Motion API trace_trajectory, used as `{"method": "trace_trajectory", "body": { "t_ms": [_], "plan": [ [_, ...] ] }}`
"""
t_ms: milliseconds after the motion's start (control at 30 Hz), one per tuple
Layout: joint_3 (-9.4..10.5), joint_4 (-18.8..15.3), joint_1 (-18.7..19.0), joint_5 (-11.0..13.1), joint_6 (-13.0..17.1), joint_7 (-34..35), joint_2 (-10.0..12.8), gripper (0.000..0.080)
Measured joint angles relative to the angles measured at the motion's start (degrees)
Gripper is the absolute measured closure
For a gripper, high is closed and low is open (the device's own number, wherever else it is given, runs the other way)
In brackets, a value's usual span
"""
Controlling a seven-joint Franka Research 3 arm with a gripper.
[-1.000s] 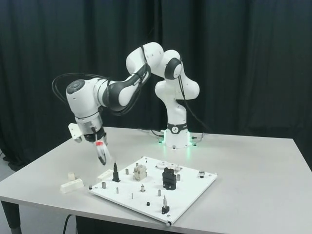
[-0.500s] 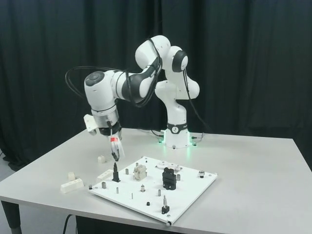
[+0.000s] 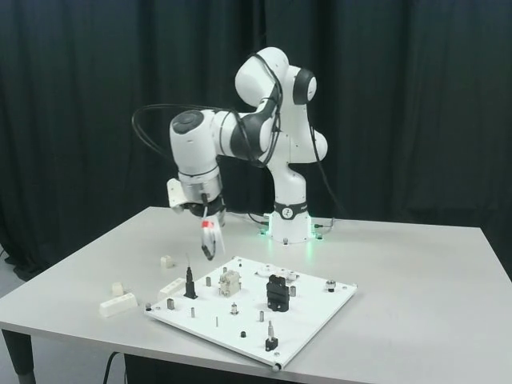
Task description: Insert square peg 1.
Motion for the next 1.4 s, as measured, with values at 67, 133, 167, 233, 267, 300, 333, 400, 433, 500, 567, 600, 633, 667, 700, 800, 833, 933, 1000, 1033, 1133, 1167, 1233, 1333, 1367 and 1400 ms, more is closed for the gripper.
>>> {"method": "trace_trajectory", "body": {
  "t_ms": [67,133,167,233,267,300,333,400,433,500,567,600,633,667,700,800,833,933,1000,1033,1133,1167,1233,1333,1367,1400],
  "plan": [
    [0.16,-1.89,0.67,-0.55,1.14,1.15,-1.19,0.0768],
    [0.24,-3.74,1.30,-1.01,2.29,2.34,-2.32,0.0768],
    [0.29,-4.69,1.62,-1.22,2.87,2.98,-2.89,0.0768],
    [0.37,-6.49,2.19,-1.64,4.09,4.19,-3.98,0.0768],
    [0.41,-7.37,2.44,-1.79,4.67,4.81,-4.51,0.0768],
    [0.43,-8.17,2.67,-1.89,5.25,5.43,-4.99,0.0768],
    [0.45,-8.98,2.88,-2.00,5.80,6.09,-5.48,0.0768],
    [0.52,-10.47,3.22,-2.34,6.77,7.52,-6.41,0.0768],
    [0.53,-11.15,3.38,-2.57,7.20,8.24,-6.88,0.0768],
    [0.59,-12.41,3.59,-2.95,7.89,9.76,-7.76,0.0768],
    [0.64,-13.59,3.75,-3.31,8.50,11.58,-8.64,0.0768],
    [0.66,-14.11,3.82,-3.53,8.71,12.54,-9.06,0.0768],
    [0.68,-14.62,3.90,-3.77,8.93,13.54,-9.46,0.0768],
    [0.68,-15.09,4.00,-3.97,9.15,14.56,-9.87,0.0768],
    [0.68,-15.57,4.10,-4.14,9.39,15.56,-10.29,0.0768],
    [0.72,-16.74,4.36,-4.64,9.95,17.94,-11.33,0.0768],
    [0.74,-17.17,4.45,-4.87,10.23,18.62,-11.71,0.0768],
    [0.76,-18.12,4.73,-5.30,10.83,20.42,-12.61,0.0768],
    [0.76,-18.61,4.94,-5.56,11.25,21.46,-13.13,0.0768],
    [0.76,-18.84,5.04,-5.68,11.51,21.87,-13.36,0.0768],
    [0.76,-19.19,5.34,-6.10,12.00,22.80,-13.84,0.0768],
    [0.76,-19.24,5.45,-6.21,12.11,23.04,-13.97,0.0768],
    [0.76,-19.30,5.60,-6.32,12.28,23.32,-14.11,0.0768],
    [0.76,-19.46,5.79,-6.51,12.58,23.66,-14.35,0.0768],
    [0.76,-19.55,5.84,-6.61,12.65,23.74,-14.45,0.0768],
    [0.76,-19.64,5.88,-6.68,12.70,23.80,-14.54,0.0768]
  ]
}}
